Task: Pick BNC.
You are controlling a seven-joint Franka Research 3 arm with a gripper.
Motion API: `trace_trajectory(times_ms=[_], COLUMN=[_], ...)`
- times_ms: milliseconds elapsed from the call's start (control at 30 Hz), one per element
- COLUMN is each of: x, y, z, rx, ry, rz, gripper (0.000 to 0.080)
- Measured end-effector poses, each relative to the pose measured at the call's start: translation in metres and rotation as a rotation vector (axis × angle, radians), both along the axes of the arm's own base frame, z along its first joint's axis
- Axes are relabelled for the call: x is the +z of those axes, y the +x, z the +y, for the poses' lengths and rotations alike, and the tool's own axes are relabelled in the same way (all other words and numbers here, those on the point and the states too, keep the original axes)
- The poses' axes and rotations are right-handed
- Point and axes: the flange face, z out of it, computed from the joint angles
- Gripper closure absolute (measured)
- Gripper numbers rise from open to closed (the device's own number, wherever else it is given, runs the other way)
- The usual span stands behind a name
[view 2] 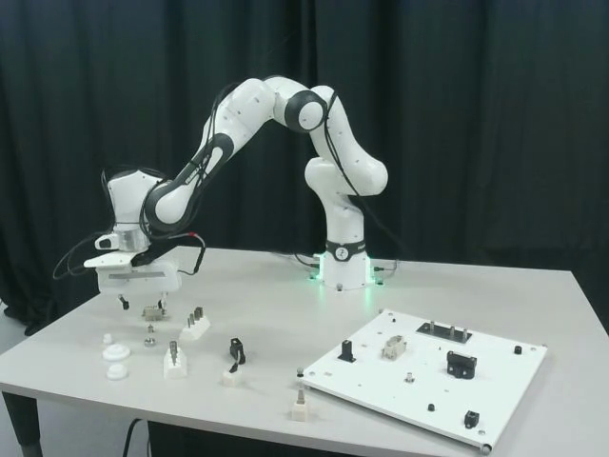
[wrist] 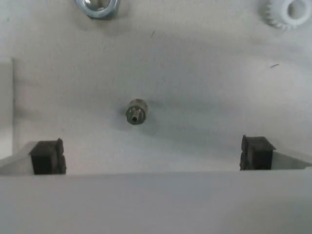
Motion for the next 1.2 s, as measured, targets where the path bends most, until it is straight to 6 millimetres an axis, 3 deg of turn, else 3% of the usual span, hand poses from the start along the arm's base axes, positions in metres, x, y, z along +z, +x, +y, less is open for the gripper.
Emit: trace_trajectory(times_ms=[500, 1200], x=[-0.03, -0.047], y=[-0.001, 0.001], z=[0.0, 0.007], rx=[-0.001, 0.011], ry=[0.001, -0.012], rz=[0.03, 0.038], gripper=[0.0003, 0.0003])
